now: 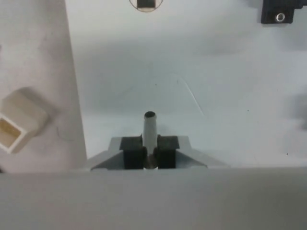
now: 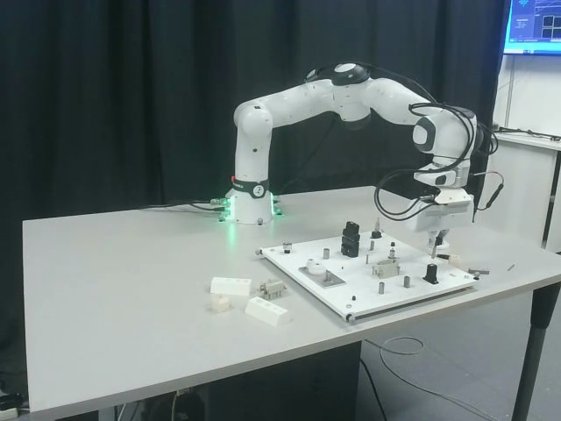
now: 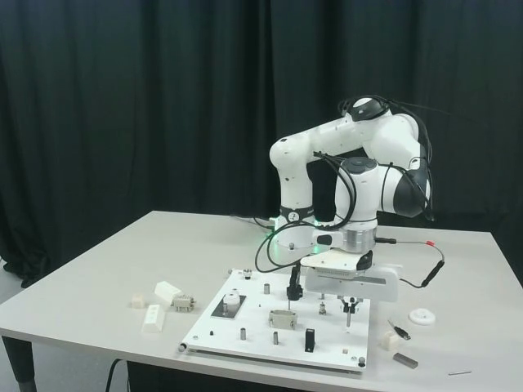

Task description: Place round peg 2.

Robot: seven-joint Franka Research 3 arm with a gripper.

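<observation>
Blocking the lower part of the wrist view, the end effector's (image 1: 149, 152) own grey body hides the bases of its black fingers (image 1: 132, 152) and the upper end of the round peg (image 1: 149, 130), so only the peg's lower shaft and its dark tip can be seen. A black fixture (image 1: 282, 11) is cut off at that picture's edge, and a circular mark with a dark square is only partly in frame. In the two room views the peg is a thin sliver below the wrist, hard to make out against the small parts on the white assembly board (image 2: 302, 266).

The white arm (image 2: 351, 96) rises from its base (image 2: 248, 203) at the far side of the grey counter (image 2: 114, 263), arches over and folds down at the wrist, so that the end effector (image 2: 434, 241) points straight down. It hangs above the board's edge furthest from the base.

Its fingers are pressed in on the peg, pinching it upright between the black pads, with the peg's tip above bare white board surface. Whether the tip touches the board cannot be told.

A white hollow block (image 1: 19, 120) lies just off the board on the counter.
</observation>
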